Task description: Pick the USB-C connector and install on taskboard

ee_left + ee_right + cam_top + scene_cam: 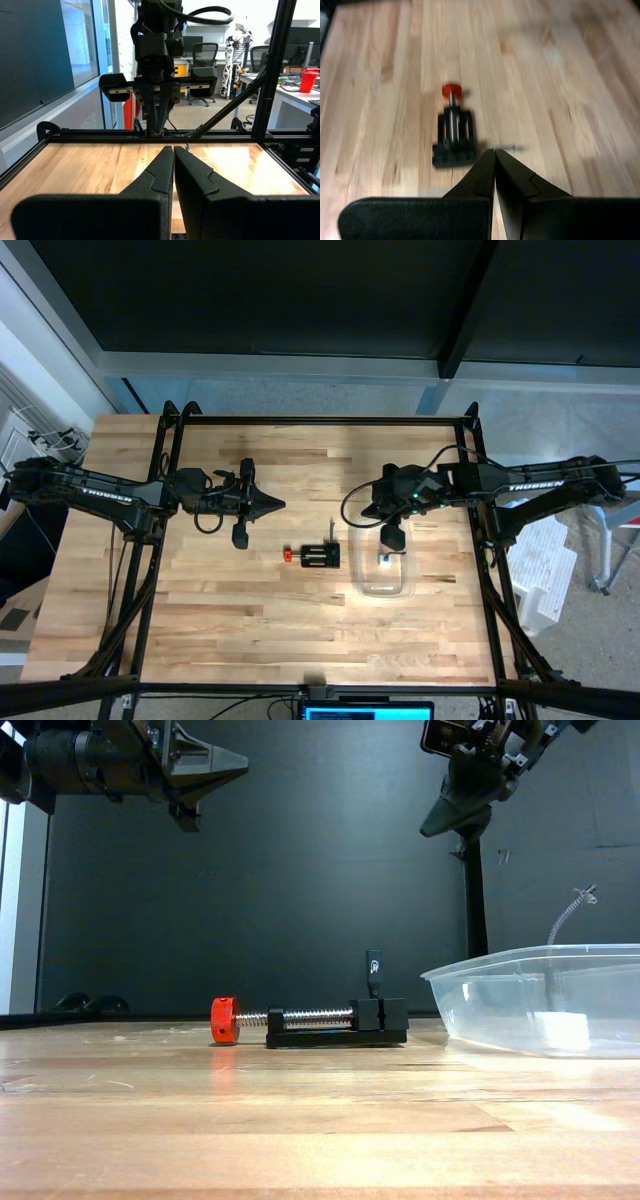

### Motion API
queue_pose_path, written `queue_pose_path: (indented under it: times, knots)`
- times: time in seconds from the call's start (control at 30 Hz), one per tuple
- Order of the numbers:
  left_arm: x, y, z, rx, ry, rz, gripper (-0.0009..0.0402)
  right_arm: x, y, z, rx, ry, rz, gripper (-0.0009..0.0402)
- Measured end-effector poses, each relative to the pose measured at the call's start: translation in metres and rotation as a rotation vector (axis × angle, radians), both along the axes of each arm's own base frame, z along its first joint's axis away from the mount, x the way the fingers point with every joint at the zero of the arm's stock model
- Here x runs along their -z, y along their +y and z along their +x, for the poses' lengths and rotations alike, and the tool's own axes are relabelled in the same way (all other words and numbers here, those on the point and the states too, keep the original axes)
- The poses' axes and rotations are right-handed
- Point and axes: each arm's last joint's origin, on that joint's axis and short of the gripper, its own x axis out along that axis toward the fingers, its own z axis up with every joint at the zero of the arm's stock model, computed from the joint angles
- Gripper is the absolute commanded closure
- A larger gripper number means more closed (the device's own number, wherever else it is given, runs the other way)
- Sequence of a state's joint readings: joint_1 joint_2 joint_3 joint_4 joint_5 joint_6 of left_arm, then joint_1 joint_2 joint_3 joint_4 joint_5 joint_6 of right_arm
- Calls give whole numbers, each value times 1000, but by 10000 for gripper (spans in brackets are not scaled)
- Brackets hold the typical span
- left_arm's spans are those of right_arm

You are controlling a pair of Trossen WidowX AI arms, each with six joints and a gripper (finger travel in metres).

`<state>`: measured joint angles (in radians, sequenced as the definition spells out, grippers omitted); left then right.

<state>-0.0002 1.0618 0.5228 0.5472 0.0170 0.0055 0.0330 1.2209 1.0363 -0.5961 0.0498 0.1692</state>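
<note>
On taskboard (335, 1022): USB-C connector (373, 970) upright; left gripper (240, 762), right gripper (430, 827) aloft, closed.

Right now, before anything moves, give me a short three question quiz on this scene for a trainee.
1. True or false: the left gripper grips the taskboard.
2. The taskboard's knob is: A green, B red-orange, C white.
3. Which gripper hangs nearer the clear tray?
Key: 1 false; it hangs shut above the table, left of the taskboard. 2 B. 3 the right gripper, shut, raised near the tray's far end.
</note>
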Motion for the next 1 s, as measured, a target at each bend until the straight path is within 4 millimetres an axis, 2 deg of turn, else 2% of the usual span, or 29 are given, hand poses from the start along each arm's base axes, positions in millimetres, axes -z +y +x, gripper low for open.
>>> queue_pose_path:
  times: [0.27,0.57,0.77,1.0]
  knots:
    - [0,0,0,0,1,0,393,-4,11,9,-17,219,26,393]
    - [0,0,0,0,0,0,393,-2,30,19,-51,369,37,393]
    - [0,0,0,0,1,0,393,3,40,25,-57,464,31,393]
    - [0,0,0,0,1,0,393,12,43,32,-53,571,16,393]
